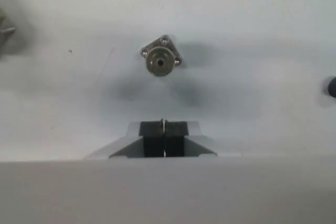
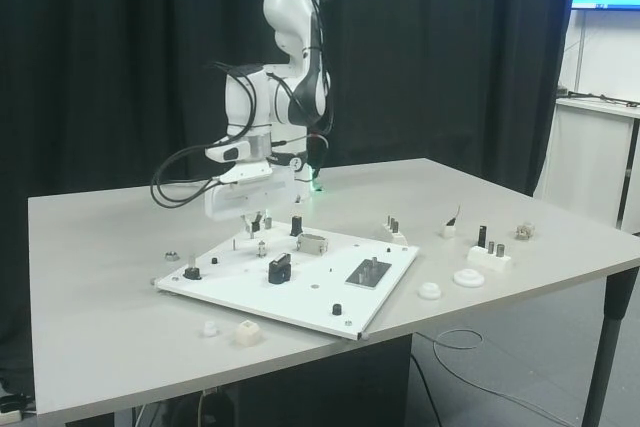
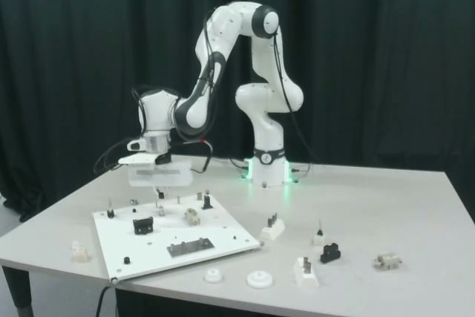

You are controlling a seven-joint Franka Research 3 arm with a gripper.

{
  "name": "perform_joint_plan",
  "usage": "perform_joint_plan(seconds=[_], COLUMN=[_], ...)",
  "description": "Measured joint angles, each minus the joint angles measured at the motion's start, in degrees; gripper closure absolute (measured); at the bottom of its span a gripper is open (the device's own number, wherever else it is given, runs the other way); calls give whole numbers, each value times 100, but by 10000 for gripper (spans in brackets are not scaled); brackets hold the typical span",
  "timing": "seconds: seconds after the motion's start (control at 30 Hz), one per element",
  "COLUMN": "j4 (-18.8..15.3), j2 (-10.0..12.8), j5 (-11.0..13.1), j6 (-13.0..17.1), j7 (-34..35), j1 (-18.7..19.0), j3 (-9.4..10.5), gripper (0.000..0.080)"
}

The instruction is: Pick BNC.

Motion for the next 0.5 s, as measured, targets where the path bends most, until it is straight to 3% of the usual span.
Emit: perform_joint_plan(seconds=[0.5], j4=[6], j2=[-352], j5=[-615], j6=[-223], j7=[539], j1=[13], j3=[-20], gripper=[803])
